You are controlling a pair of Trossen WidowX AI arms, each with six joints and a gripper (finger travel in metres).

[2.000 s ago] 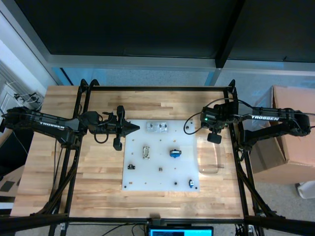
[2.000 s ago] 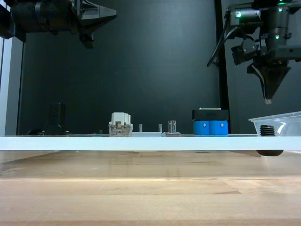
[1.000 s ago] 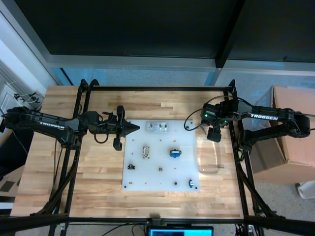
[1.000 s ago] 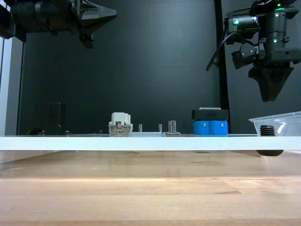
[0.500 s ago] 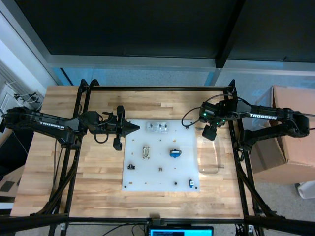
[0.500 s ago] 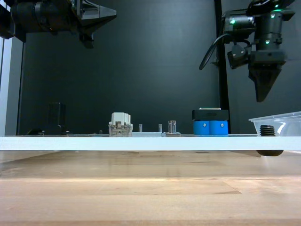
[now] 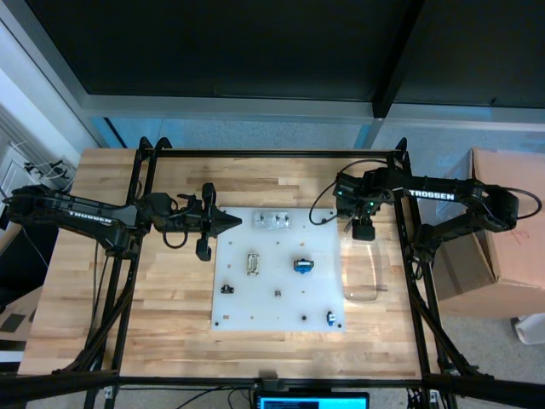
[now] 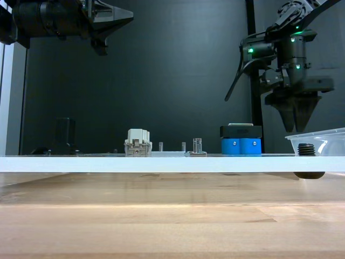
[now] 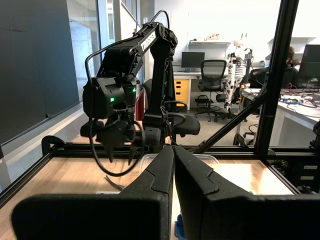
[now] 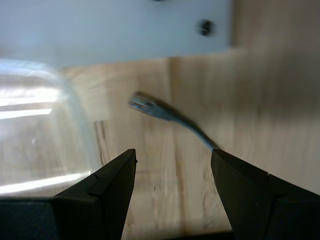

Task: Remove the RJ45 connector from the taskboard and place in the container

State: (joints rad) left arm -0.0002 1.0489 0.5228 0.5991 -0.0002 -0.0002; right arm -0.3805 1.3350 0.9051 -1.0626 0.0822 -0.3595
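Observation:
The RJ45 connector (image 10: 144, 104), a small grey-blue plug on a thin cable, lies free on the bare wood, clear of the white taskboard (image 10: 115, 30) and outside the clear container (image 10: 45, 125). My right gripper (image 10: 172, 157) hangs above it, open, with nothing between its fingers. From above, the right gripper (image 7: 364, 228) sits at the far-left corner of the container (image 7: 362, 294); in the low view the right gripper (image 8: 295, 127) hovers just above the container's rim (image 8: 318, 135). My left gripper (image 7: 234, 221) is shut and held high at the board's left edge.
The taskboard (image 7: 255, 307) carries a blue block (image 7: 302, 265), a beige connector housing (image 7: 252, 263) and small fittings. A black threaded part (image 8: 305, 149) lies in the container. Black frame posts stand around the table, and a cardboard box (image 7: 511, 221) sits to the right.
My right gripper has moved left and down, from above the container to its far-left corner, staying open. The left arm has not moved.

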